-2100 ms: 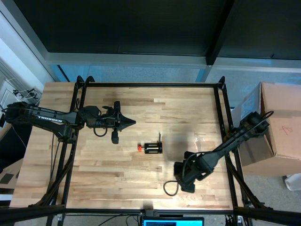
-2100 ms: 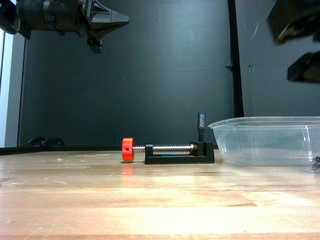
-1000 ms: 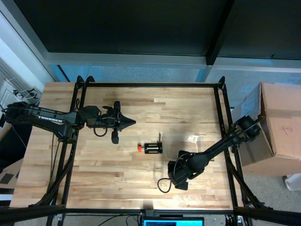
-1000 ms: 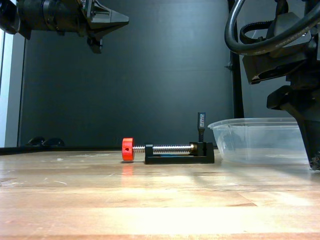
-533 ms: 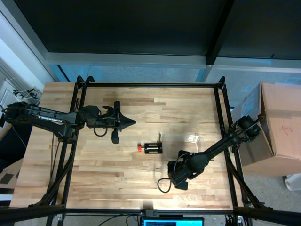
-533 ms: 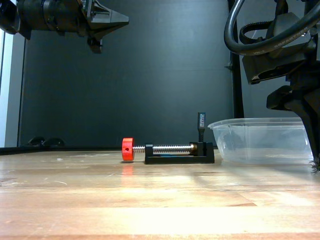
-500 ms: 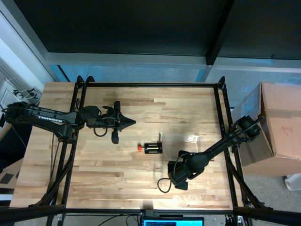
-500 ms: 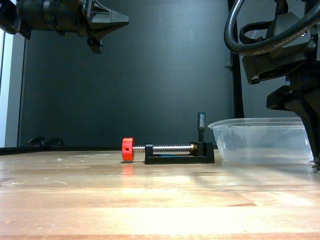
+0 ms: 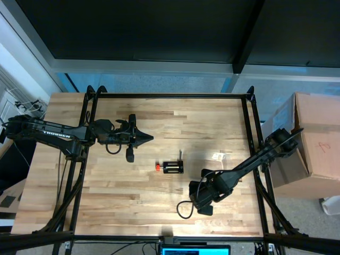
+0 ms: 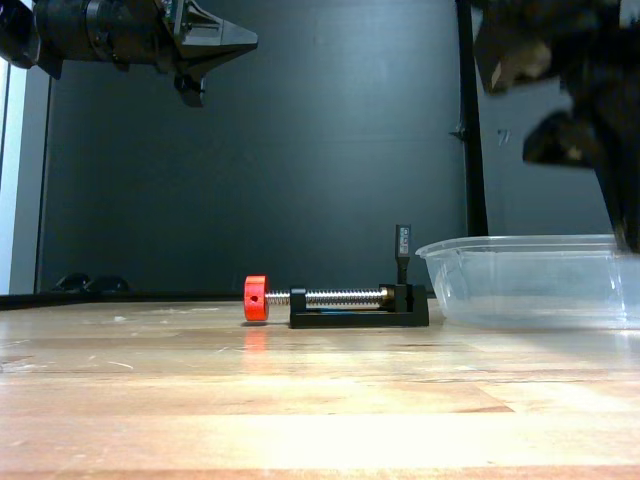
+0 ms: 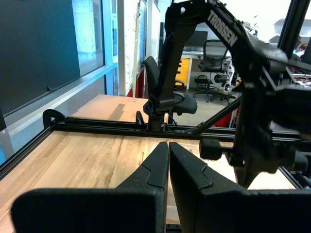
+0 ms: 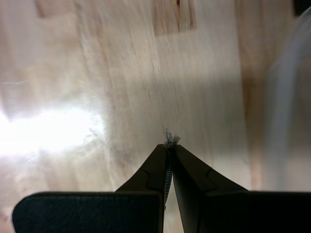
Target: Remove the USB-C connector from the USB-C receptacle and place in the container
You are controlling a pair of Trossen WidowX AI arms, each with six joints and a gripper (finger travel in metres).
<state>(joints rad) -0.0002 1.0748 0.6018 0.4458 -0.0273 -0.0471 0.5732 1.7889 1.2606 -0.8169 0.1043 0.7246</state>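
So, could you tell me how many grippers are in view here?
2. The left gripper hangs shut, high over the table at its left; the right gripper is over the near right, shut on a thin frayed strand. The USB-C connector stands upright in its seat.

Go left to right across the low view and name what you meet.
First the left gripper, high, fingers shut → red knob → threaded screw → USB-C connector upright on the black clamp → clear container; the right gripper, shut on a frayed strand, crosses the container's right end nearer the camera.
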